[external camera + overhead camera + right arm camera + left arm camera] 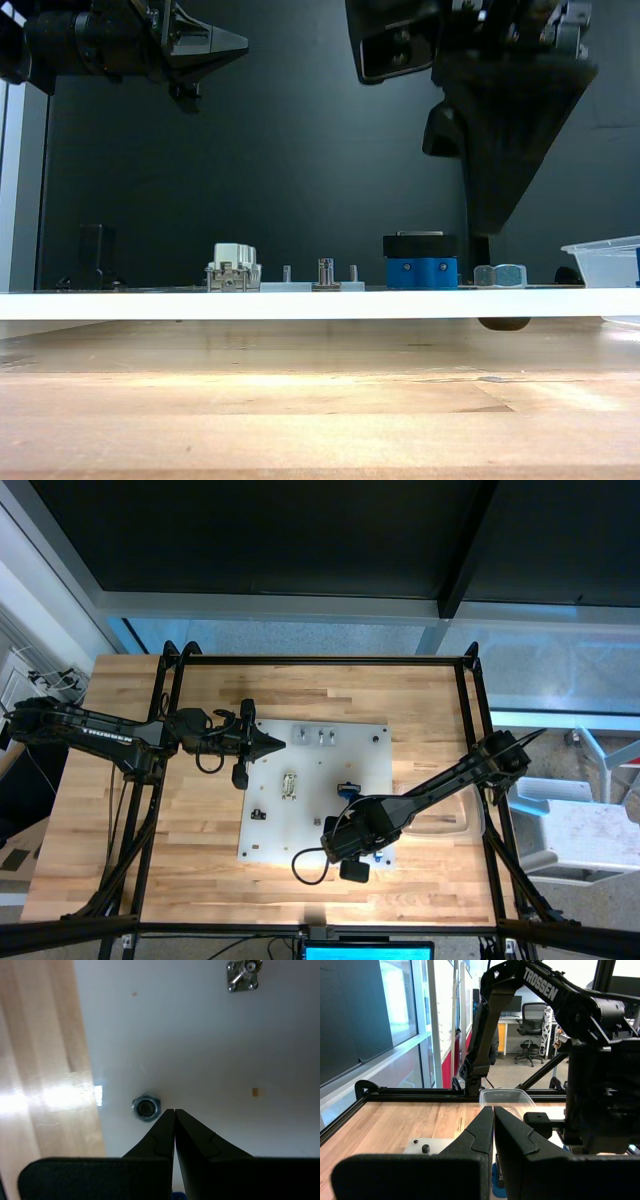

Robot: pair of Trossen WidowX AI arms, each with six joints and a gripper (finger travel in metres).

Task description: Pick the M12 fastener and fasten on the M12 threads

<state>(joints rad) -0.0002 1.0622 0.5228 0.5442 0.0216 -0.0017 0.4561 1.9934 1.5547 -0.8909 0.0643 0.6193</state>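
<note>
Nut [146, 1108] bore-up beside right pincer [174, 1111]

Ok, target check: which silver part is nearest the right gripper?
The hex nut, beside the shut right gripper; the square connector lies farther off. Left gripper hangs shut over the board's left side.

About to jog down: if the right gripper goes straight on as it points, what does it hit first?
Likely the white board, just beside the nut, though depth is unclear. The right gripper is shut above the board's near right; the left gripper hangs shut above its far left.
</note>
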